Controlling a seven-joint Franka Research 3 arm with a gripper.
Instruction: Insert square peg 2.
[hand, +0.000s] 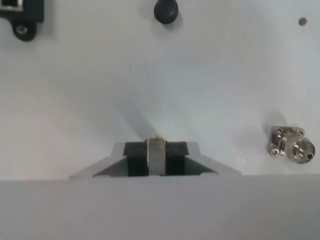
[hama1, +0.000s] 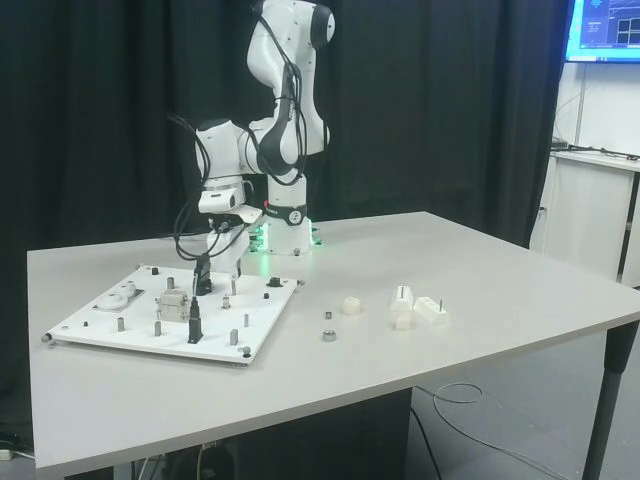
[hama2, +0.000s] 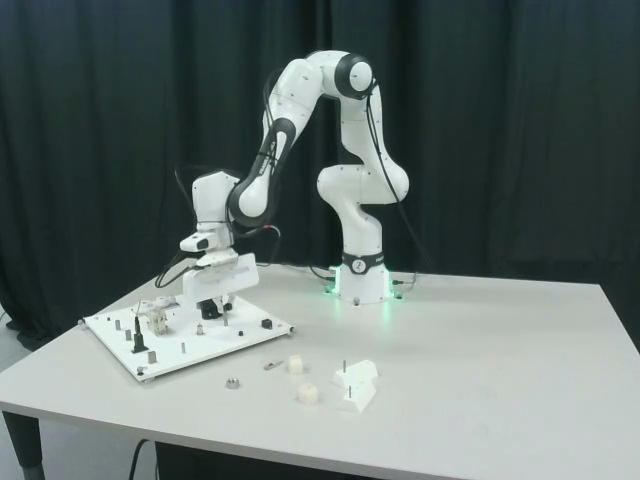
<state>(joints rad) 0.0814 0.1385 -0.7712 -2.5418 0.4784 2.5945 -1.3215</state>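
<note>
The hand (hand: 156, 161) is clamped narrow on the peg (hand: 156, 156), a slim grey bar held between the two black pads (hand: 135, 159). In the wrist view the peg's long axis runs along the fingers, its free end pointing away from the camera toward the white board (hand: 160, 90) below. In both room views the hand (hama1: 222, 262) hangs over the far part of the board (hama1: 170, 320), fingers pointing straight down, so the peg stands upright, tip down. Whether the tip touches the board cannot be told.

On the board near the hand sit a black knob (hand: 166, 11), a metal connector (hand: 292, 145) with a flange, and a black bracket (hand: 20, 17) at a corner of the wrist view. Small upright pins and a metal block (hama1: 172, 303) stand elsewhere on the board.

On the grey worktop (hama1: 480, 270), apart from the board, lie white printed pieces (hama1: 418, 305) and a small nut (hama1: 327, 334). Green light glows at the arm's base (hama2: 362, 285). No brand, label or readable writing shows on any part.
</note>
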